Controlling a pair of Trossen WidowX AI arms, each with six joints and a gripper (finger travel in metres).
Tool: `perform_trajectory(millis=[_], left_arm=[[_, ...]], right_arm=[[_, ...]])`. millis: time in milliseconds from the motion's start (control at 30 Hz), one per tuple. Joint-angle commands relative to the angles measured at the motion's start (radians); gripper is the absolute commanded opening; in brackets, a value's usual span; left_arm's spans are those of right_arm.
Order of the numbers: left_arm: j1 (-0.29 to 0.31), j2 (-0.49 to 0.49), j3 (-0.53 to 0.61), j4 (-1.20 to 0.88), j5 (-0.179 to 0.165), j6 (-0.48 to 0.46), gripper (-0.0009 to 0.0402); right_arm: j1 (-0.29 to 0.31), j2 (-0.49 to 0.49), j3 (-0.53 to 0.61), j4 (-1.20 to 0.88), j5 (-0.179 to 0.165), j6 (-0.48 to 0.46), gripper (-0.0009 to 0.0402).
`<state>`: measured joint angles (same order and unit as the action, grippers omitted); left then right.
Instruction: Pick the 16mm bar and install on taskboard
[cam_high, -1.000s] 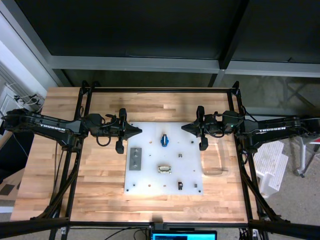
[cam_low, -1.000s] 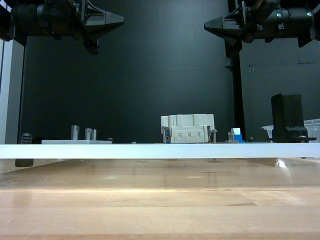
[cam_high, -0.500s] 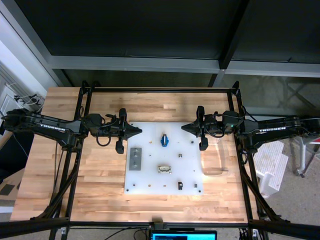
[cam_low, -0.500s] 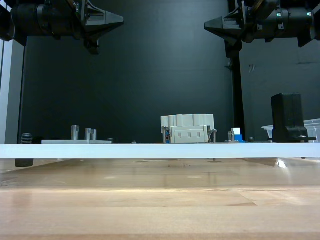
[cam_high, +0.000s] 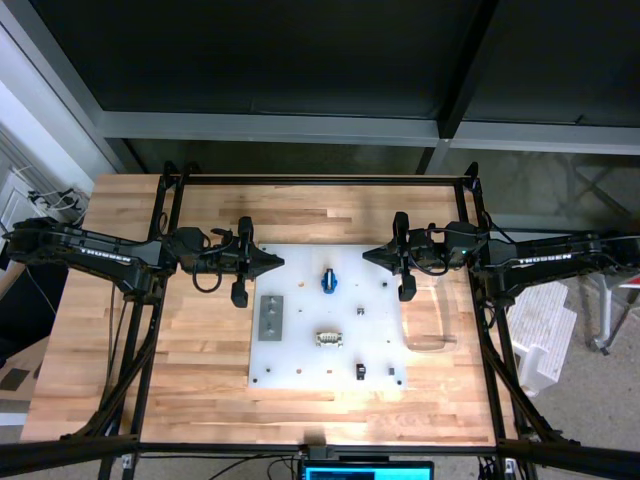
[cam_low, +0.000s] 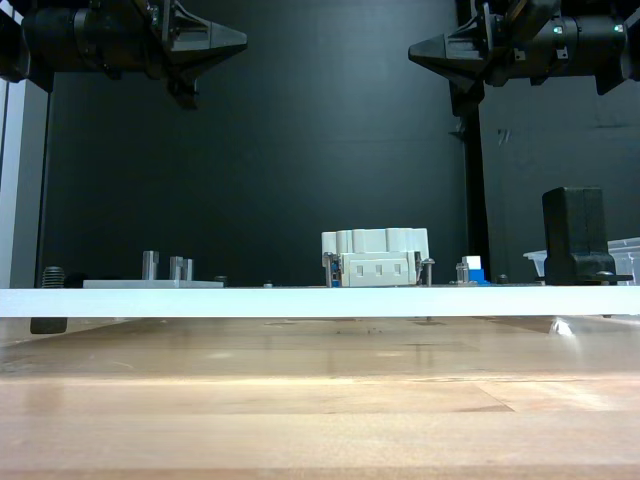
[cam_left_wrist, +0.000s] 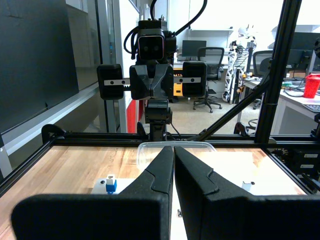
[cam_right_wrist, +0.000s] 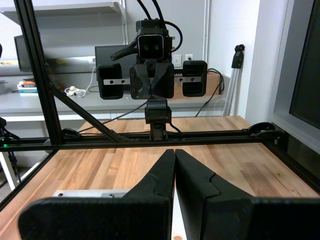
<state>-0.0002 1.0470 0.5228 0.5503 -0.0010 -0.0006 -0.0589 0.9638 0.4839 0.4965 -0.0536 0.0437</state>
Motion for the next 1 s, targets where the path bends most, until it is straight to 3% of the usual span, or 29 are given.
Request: perform_trajectory(millis=[33, 1000], left_arm=[[0.0, 0.0, 0.0, 0.0, 0.0, 0.0, 0.0], [0.0, 0.0, 0.0, 0.0, 0.0, 0.0, 0.0]], right_arm=[[0.0, 0.0, 0.001, 0.0, 0.0, 0.0, 0.0], [0.0, 0.0, 0.001, -0.036, 0.0, 0.0, 0.0]])
